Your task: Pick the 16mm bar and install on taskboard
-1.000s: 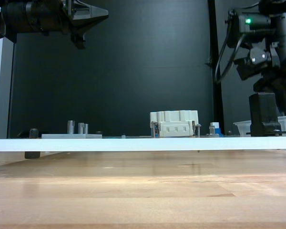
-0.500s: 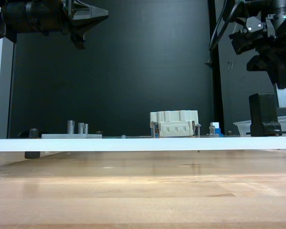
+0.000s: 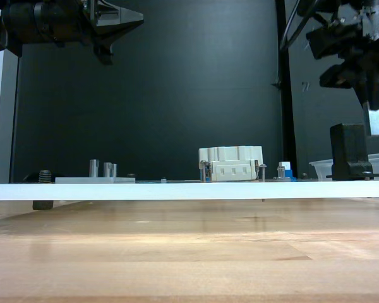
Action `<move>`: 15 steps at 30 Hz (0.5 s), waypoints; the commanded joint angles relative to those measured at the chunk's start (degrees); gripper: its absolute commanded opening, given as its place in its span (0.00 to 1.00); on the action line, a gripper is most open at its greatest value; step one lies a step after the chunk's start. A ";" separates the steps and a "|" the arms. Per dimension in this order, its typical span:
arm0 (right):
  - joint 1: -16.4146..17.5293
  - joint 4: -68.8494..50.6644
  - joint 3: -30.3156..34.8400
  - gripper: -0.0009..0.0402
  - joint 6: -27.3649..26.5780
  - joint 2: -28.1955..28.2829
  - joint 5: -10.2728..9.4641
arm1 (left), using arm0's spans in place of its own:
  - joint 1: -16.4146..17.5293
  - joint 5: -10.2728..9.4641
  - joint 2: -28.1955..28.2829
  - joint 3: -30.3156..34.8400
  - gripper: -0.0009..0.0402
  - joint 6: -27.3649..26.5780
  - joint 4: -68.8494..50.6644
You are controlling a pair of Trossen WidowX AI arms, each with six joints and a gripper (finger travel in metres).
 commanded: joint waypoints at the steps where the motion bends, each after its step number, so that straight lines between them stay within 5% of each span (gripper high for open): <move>1: 0.70 -0.04 0.94 0.02 -3.26 0.20 0.02 | 0.00 0.02 0.02 0.00 0.02 0.02 0.02; 15: 7.45 -0.15 5.77 0.02 -21.66 5.46 1.62 | 0.00 0.02 0.02 0.00 0.02 0.02 0.02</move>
